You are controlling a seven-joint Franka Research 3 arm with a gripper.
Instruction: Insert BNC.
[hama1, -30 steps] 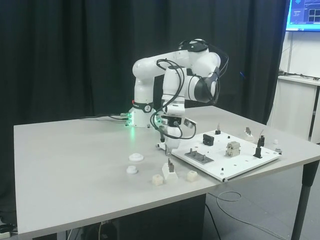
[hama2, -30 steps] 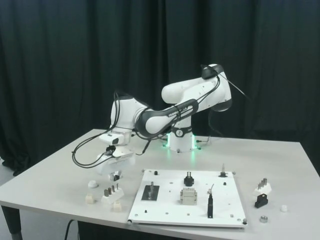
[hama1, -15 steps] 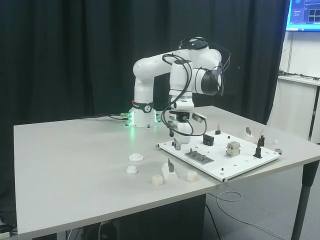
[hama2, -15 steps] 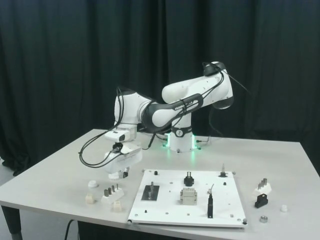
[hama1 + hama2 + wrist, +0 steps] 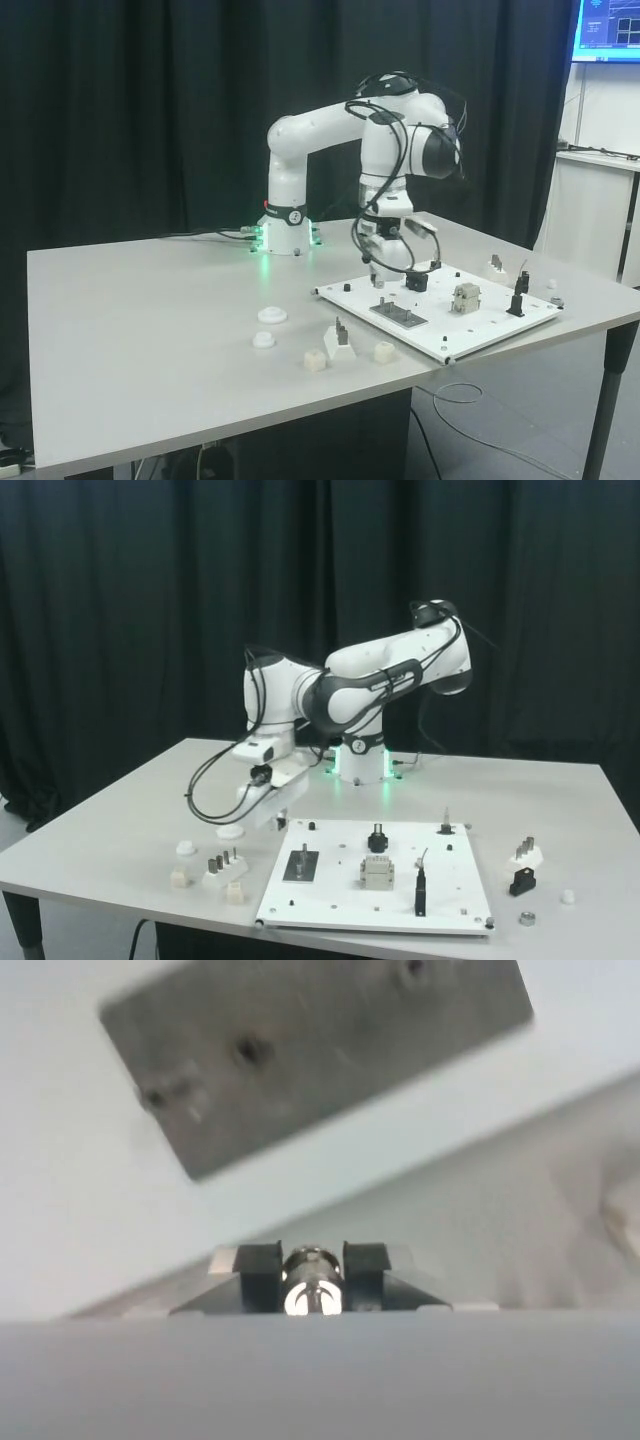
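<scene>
- BNC connector (image 5: 313, 1282): pinched in my claw (image 5: 313, 1260), hanging above the white board's (image 5: 330, 900) desk-centre-facing edge.
- I should carry it level to the black socket (image 5: 378, 838), then descend straight.

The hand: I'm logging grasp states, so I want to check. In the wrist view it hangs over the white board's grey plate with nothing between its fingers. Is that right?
Not quite. The hand does hang over the grey plate on the white board, but it is not empty: the wrist view shows a metal BNC connector clamped between the black fingers.
</scene>
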